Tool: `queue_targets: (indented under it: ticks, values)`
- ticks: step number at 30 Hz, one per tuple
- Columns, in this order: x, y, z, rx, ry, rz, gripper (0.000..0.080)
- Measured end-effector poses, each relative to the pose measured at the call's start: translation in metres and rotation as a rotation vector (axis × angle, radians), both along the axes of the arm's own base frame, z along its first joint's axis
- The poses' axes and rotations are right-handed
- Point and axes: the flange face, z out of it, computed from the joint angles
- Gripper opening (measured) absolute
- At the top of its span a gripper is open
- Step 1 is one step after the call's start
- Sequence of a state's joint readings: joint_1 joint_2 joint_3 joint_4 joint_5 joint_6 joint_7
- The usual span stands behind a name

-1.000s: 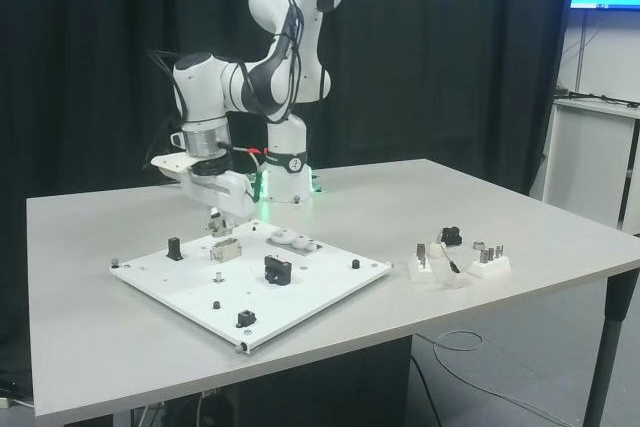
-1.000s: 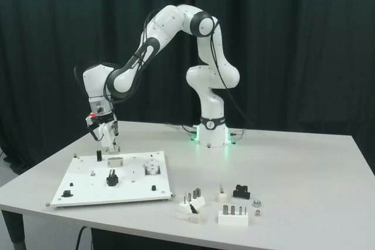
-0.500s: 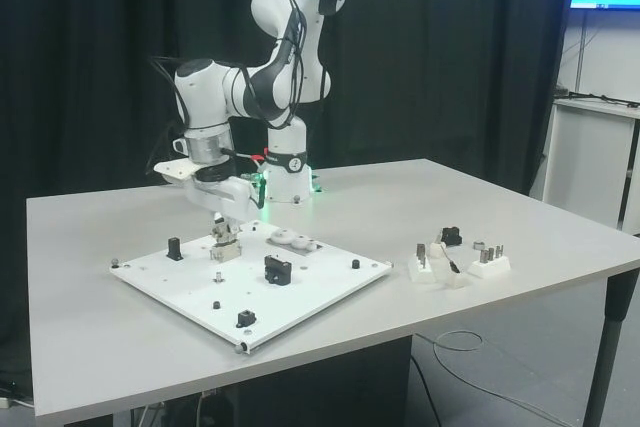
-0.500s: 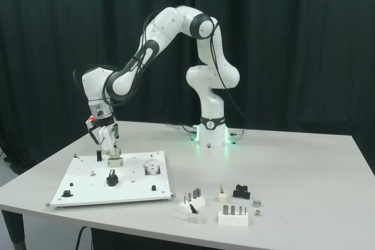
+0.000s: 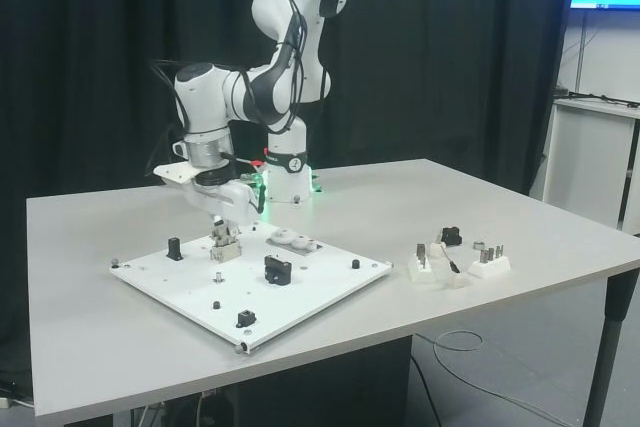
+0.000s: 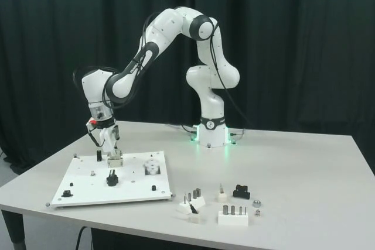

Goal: Insert waterproof.

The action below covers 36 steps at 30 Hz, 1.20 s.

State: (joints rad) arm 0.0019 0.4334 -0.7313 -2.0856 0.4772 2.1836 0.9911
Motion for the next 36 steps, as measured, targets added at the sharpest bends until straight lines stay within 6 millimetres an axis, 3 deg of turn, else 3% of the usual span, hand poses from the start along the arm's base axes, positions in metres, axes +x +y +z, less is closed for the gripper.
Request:
queue_targets:
  ticks: [36]
  values:
    - [0.0006, -0.003, -0.0001, 0.005, -0.013, 0.014, 0.0308]
